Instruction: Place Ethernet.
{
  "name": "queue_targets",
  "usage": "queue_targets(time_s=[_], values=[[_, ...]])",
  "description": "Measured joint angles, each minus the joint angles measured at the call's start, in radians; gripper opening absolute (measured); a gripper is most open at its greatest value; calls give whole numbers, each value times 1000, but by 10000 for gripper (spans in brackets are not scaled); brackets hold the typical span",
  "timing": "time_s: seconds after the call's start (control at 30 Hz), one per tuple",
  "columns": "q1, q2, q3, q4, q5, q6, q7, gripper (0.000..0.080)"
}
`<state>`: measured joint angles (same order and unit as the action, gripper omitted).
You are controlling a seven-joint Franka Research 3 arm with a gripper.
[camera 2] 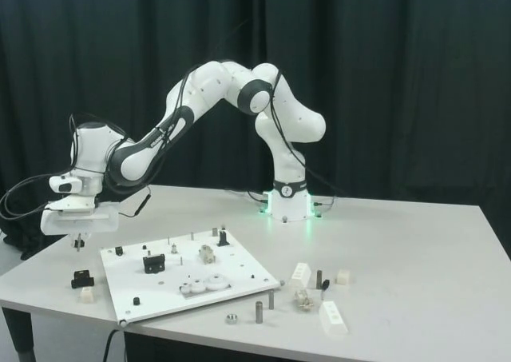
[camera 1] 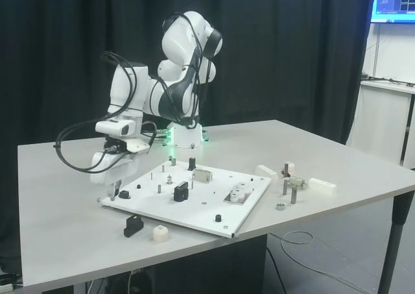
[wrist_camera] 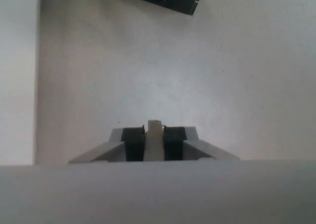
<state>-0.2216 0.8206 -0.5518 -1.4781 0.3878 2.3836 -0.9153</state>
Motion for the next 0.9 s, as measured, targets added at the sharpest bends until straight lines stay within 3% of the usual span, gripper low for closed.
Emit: queue_targets(time_s=[0.53,0.57,0.73,0.77,0.9], values=[[-34,27,27,41,0,-41,0,76],[-34,28,27,42,0,-42,0,364],[-35,28,27,46,0,-51,0,364],[-35,28,27,47,0,-53,0,649],[-36,28,27,51,0,-59,0,649]])
